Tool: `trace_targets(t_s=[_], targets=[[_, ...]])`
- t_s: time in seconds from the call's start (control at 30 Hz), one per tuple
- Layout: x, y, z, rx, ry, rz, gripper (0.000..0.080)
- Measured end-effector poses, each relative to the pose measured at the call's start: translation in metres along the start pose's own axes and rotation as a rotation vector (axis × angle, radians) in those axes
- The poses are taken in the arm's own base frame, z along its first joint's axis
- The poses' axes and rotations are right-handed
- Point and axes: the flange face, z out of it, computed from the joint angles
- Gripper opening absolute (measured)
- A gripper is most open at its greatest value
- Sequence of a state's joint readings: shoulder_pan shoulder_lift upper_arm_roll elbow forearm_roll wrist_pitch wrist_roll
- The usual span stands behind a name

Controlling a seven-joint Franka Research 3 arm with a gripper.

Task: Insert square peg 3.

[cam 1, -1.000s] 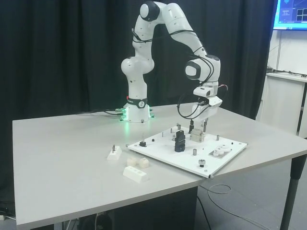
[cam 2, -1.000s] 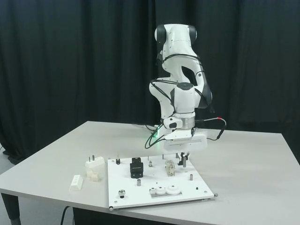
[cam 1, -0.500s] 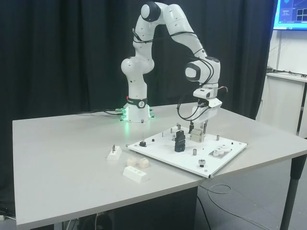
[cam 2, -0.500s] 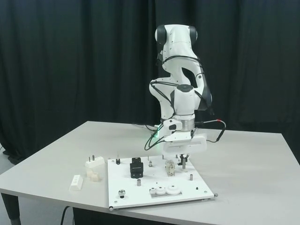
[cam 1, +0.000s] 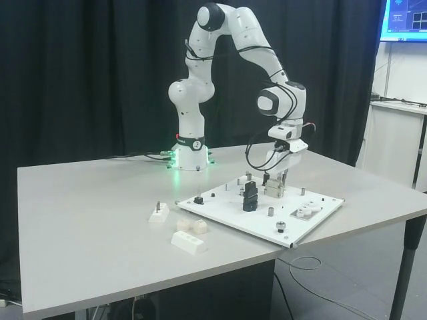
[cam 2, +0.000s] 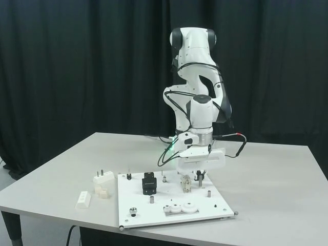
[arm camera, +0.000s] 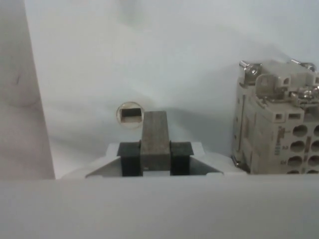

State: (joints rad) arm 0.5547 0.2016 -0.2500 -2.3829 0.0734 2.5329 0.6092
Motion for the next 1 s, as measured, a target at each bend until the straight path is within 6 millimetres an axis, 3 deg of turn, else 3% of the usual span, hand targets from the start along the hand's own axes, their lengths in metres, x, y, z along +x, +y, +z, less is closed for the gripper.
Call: trace_targets(t_s=[1.0], targets=[[-0.0029, -0.0030, 0.0080, -0.007, -0.003, -0.034, 0.0114]])
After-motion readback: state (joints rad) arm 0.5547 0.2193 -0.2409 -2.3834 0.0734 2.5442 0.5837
